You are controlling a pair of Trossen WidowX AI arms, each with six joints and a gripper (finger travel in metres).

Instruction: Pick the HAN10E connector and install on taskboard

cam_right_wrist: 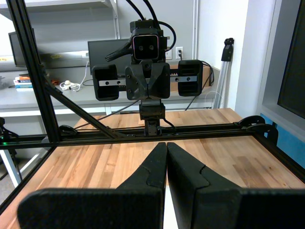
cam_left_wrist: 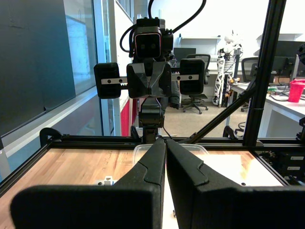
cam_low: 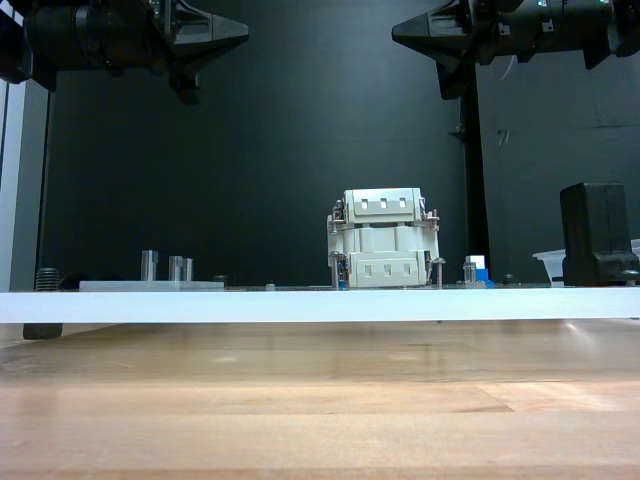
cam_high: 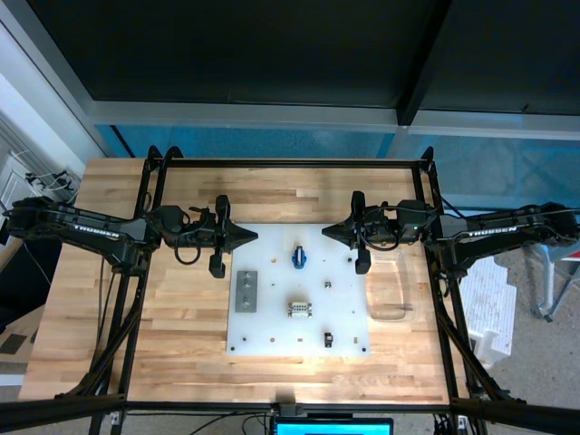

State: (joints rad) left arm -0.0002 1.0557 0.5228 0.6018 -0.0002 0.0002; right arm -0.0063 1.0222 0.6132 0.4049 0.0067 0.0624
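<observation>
Wooden table top point(cam_low: 320, 420): nearest surface and largest item, level, bearing the taskboard point(cam_high: 272, 340), which lies flat near its middle.

Left gripper point(cam_high: 253, 236): hangs above the board's far left corner, pointing inward. Jaws together, holding nothing.

Right gripper point(cam_high: 325, 230): mirrors it over the far right part of the board. Jaws likewise pressed together and empty. The two tips face each other, well apart, both high above the board in the low view.

Clear plastic tray point(cam_high: 395, 292): just beside the board's right edge, under the right arm.

Grey metal block point(cam_high: 246, 290): on the board's left part.

HAN10E connector point(cam_high: 298, 310): stands upright on the board, right of the block and near the board's middle, touched by neither gripper. From table height it reads as two pale tiers, one stacked on the other, with small metal screws at the ends. Whether the lower tier is fixed to the board cannot be told.

Blue part point(cam_high: 300, 257): beyond the connector.

Handling assessment: likely a rigid moulded body, light, smooth-sided and somewhat slippery. Best taken across the two long flat flanks of the upper tier, clear of the end screws and pin face. It must be kept level, as tilt would probably jam it on seating.
</observation>
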